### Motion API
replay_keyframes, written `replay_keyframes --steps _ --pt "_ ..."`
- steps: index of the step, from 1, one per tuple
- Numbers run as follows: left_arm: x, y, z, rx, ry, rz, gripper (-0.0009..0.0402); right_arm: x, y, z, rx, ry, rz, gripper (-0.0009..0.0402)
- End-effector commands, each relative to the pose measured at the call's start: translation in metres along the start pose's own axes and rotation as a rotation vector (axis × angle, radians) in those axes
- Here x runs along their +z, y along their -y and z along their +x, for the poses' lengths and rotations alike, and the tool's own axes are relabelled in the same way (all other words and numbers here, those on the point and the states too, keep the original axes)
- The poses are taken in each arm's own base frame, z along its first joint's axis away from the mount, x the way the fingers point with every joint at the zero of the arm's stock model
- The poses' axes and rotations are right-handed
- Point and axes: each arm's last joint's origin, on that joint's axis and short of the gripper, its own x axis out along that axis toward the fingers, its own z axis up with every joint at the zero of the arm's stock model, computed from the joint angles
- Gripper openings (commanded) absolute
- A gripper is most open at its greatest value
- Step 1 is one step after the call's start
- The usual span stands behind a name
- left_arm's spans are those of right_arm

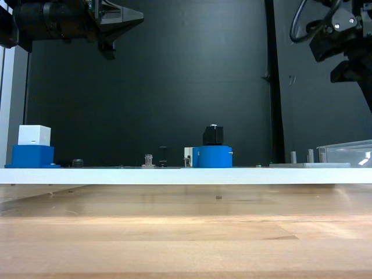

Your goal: Pick the 16mm cylinder and place it in the taskboard

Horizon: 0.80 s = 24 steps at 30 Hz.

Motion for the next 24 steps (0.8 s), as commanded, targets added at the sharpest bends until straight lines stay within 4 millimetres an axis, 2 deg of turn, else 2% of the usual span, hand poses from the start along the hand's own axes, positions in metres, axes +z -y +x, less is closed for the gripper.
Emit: replay_keyframes --steps 1,8,24 --pt "0.0 0.0 0.0 0.0 0.0 0.0 0.0 0.001 0.0 -0.007 0.003 0.004 0.0 0.002" --pt "0.0 0.0 0.0 0.0 0.0 0.0 0.0 0.003 -0.001 -0.019 0.009 0.015 0.001 0.0021" --pt "0.0 0.0 0.0 0.0 0.0 0.0 0.0 0.004 -0.001 -0.019 0.011 0.018 0.001 0.002"
